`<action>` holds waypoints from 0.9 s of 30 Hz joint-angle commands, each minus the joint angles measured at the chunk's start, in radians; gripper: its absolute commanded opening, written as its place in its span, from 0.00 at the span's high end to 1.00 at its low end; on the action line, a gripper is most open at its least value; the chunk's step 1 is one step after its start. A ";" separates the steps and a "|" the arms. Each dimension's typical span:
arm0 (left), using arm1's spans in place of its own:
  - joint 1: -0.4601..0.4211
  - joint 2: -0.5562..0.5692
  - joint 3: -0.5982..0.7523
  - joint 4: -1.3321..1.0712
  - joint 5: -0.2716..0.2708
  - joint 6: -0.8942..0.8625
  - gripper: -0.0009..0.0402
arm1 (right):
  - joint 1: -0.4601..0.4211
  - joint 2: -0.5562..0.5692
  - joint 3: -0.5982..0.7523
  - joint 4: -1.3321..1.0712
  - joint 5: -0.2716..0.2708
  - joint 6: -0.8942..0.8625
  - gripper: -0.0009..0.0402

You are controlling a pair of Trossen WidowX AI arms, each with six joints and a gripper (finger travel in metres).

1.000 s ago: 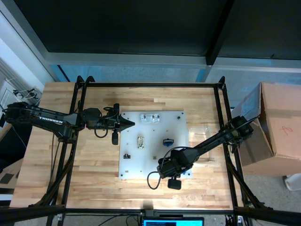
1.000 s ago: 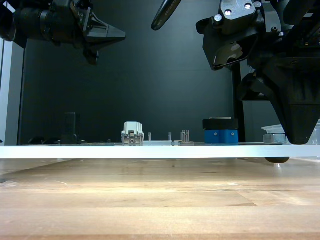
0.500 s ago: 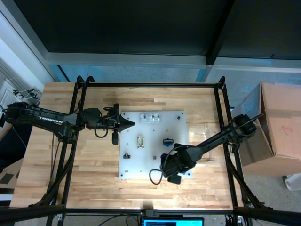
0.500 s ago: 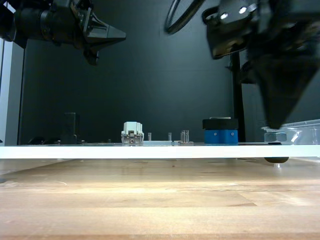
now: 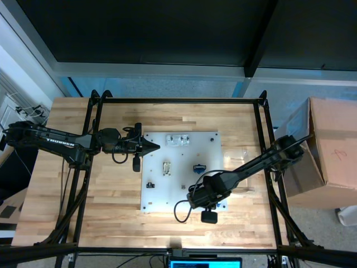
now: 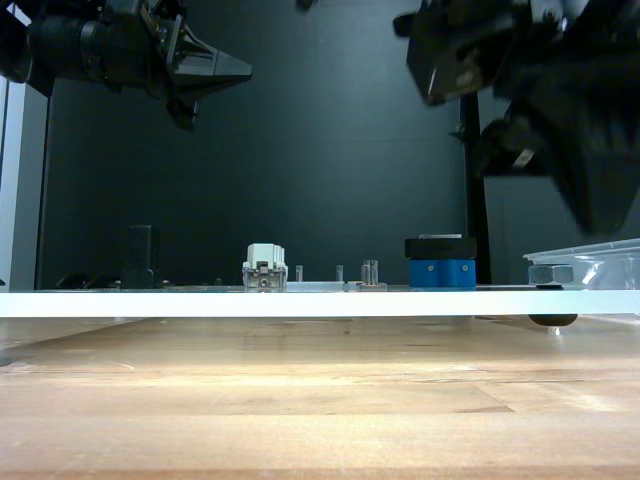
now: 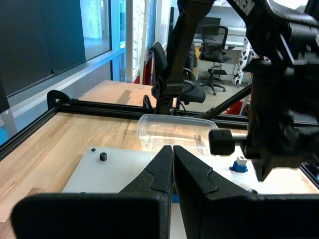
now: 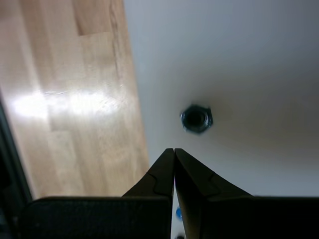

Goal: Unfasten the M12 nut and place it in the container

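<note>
The small silver nut (image 6: pixel 548 272) sits low on its stud at the white board's (image 5: pixel 167 190) near right edge, in front of the clear container (image 6: pixel 600 258). Seen from above, the nut (image 8: pixel 196 118) is upright with a dark centre, apart from my right gripper (image 8: pixel 174 150). That gripper's fingers are shut with nothing between them. It hangs above and right of the nut (image 6: pixel 600 215), and its wrist (image 5: pixel 205 195) hides the nut in the high view. My left gripper (image 5: pixel 154 147) is shut and empty, held high over the board's far left edge (image 6: pixel 238 68).
The clear container (image 5: pixel 240 157) lies on the table right of the board. A blue block with a black cap (image 6: pixel 441 262), a white connector (image 6: pixel 265 270) and small pins stand on the board. A cardboard box (image 5: pixel 329 151) sits beyond the frame.
My right gripper has lifted off the nut and swung up to the right. The nut stays in place on the board. The left arm has not moved.
</note>
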 commanded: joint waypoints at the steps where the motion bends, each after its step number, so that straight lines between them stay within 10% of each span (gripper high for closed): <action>1: 0.000 0.000 0.000 0.000 0.000 0.000 0.98 | 0.002 0.035 0.006 0.040 -0.006 -0.003 0.98; 27: 0.000 0.000 0.000 0.000 0.000 0.000 0.98 | -0.014 0.048 0.006 0.025 0.031 -0.003 0.98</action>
